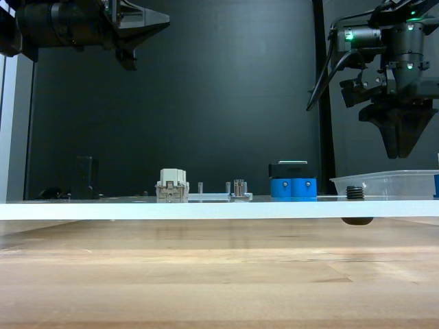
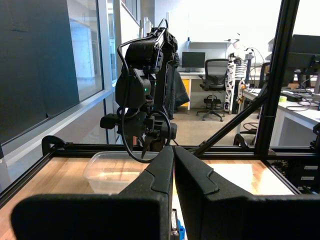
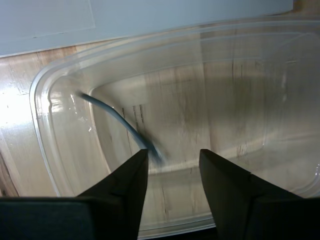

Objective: Remove the rj45 connector and place it in the container

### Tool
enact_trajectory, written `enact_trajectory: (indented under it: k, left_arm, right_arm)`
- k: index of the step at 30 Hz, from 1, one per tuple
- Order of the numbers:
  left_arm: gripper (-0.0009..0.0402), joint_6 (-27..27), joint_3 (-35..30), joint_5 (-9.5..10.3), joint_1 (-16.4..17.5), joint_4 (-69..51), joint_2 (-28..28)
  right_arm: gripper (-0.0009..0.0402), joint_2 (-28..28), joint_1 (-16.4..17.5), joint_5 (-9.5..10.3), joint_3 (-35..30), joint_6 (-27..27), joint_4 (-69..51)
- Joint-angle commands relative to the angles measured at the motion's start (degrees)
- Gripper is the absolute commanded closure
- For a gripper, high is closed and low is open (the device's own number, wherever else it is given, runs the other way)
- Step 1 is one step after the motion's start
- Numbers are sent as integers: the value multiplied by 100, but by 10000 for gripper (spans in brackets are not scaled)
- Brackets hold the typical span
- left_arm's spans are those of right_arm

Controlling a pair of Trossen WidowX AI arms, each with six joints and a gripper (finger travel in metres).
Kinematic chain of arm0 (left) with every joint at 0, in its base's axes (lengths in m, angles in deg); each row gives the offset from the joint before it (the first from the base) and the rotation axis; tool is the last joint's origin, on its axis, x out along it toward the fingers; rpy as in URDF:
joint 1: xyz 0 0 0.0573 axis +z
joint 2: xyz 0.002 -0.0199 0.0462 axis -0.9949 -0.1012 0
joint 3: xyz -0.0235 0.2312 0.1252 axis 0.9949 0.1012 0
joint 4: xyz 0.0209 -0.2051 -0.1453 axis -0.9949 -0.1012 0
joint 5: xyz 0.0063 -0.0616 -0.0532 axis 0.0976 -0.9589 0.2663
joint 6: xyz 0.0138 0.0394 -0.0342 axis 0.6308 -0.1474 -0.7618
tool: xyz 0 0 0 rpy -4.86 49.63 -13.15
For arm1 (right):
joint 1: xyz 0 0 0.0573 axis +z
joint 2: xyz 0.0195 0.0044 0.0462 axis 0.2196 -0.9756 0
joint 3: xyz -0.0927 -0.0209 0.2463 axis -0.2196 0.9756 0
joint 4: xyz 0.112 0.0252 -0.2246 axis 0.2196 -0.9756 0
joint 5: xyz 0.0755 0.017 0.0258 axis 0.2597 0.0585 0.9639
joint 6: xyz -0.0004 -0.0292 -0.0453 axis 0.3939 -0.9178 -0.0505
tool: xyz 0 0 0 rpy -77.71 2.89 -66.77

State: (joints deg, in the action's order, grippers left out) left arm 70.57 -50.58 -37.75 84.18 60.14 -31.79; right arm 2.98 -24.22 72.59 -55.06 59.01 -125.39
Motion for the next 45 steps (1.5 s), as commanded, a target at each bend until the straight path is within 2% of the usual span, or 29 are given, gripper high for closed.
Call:
enact_trajectory:
  k: [1,12,45]
  left_arm:
    - [392,0,0,0,2,0,-2]
    - [392,0,0,0,2,0,-2]
    - [392,0,0,0,2,0,-2]
  right_arm:
    - [223,-7,2,-7,-4,11,-2]
    - [182,-7,0,-9,-4,-2,-48]
    - [180,-7,0,-15,-4,7,-74]
